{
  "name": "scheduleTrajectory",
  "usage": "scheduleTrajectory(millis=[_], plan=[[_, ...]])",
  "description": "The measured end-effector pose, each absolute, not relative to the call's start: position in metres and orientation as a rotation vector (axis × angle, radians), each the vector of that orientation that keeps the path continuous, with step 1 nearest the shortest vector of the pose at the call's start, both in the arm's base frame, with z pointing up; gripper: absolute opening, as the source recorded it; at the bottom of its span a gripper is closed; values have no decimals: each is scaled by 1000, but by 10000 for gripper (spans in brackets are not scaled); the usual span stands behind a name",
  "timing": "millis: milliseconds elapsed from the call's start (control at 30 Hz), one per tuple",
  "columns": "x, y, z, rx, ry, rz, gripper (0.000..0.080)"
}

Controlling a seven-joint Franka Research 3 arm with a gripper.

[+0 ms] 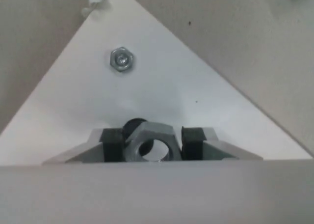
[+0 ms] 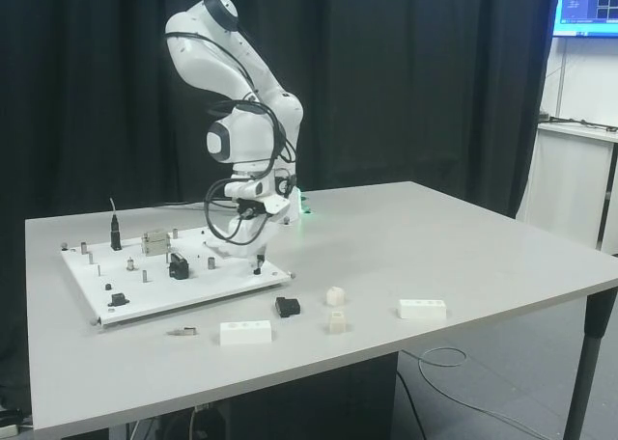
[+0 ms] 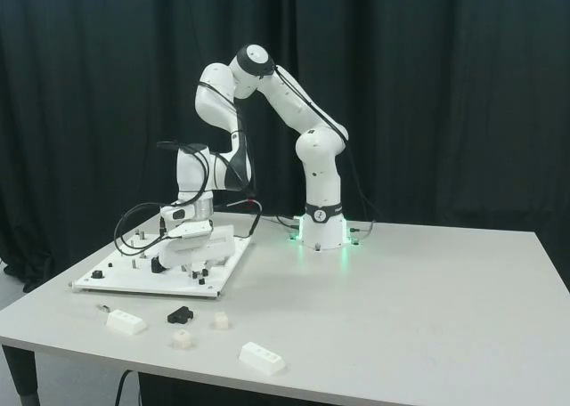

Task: Remove bolt 4.

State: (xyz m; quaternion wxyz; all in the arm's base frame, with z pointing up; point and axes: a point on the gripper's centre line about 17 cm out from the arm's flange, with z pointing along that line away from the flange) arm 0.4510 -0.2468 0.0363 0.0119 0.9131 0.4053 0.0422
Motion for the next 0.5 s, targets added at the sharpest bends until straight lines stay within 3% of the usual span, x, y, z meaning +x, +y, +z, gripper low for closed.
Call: scheduleTrajectory(millis=[500], plan=[[459,-247,41,2830,1316,140,242]])
